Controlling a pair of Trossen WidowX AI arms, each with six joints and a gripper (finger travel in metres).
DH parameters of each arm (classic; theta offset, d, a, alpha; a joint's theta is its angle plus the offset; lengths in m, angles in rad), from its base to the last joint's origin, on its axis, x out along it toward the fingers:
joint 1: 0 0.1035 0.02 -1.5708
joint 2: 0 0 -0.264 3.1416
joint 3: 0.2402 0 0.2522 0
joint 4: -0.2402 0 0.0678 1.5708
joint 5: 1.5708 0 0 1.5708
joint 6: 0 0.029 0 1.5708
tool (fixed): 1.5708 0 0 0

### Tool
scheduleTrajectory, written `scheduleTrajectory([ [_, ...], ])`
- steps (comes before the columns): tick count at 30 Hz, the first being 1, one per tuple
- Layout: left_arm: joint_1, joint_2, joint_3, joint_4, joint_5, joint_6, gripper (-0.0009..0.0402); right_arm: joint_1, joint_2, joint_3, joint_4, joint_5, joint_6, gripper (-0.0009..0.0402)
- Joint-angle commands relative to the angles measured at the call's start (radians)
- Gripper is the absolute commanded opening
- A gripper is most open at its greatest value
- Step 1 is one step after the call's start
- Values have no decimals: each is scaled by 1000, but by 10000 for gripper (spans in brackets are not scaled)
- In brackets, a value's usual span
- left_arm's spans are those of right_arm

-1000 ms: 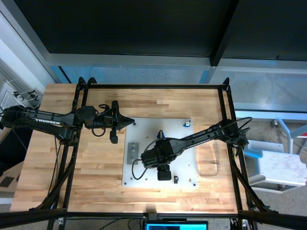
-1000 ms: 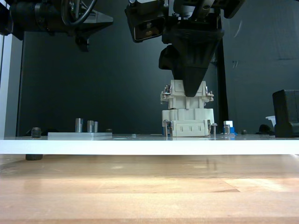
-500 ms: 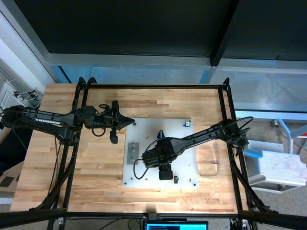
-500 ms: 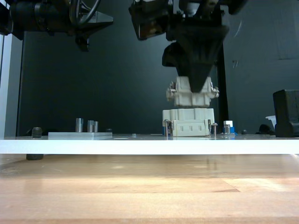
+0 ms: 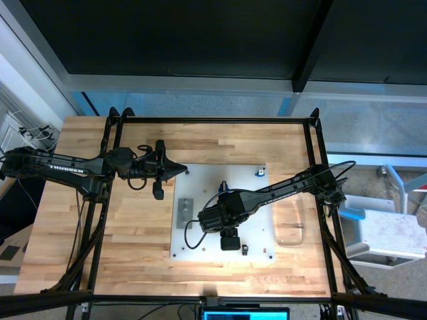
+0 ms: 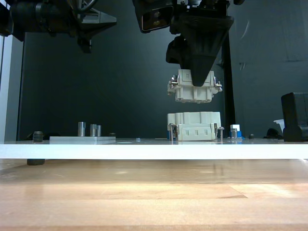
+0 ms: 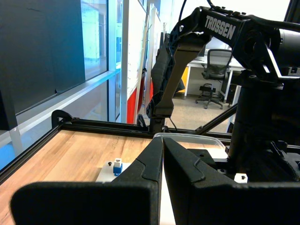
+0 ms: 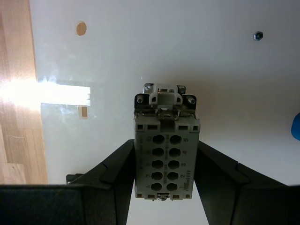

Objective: Pick the HAN10E connector and install in the HAN10E hub

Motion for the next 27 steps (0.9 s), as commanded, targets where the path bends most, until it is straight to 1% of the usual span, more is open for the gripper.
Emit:
scheduleTrajectory([
  [1, 0, 0, 0, 0, 0, 0, 0, 0, -1, 2, 3, 0, 0, 9],
  [7, 0, 0, 0, 0, 0, 0, 0, 0, -1, -2, 8, 1, -1, 9],
  [20, 0, 0, 0, 0, 0, 0, 0, 0, -1, -100, 99, 0, 0, 9],
  [27, 0, 0, 0, 0, 0, 0, 0, 1, -1, -109, 105, -2, 2, 9],
])
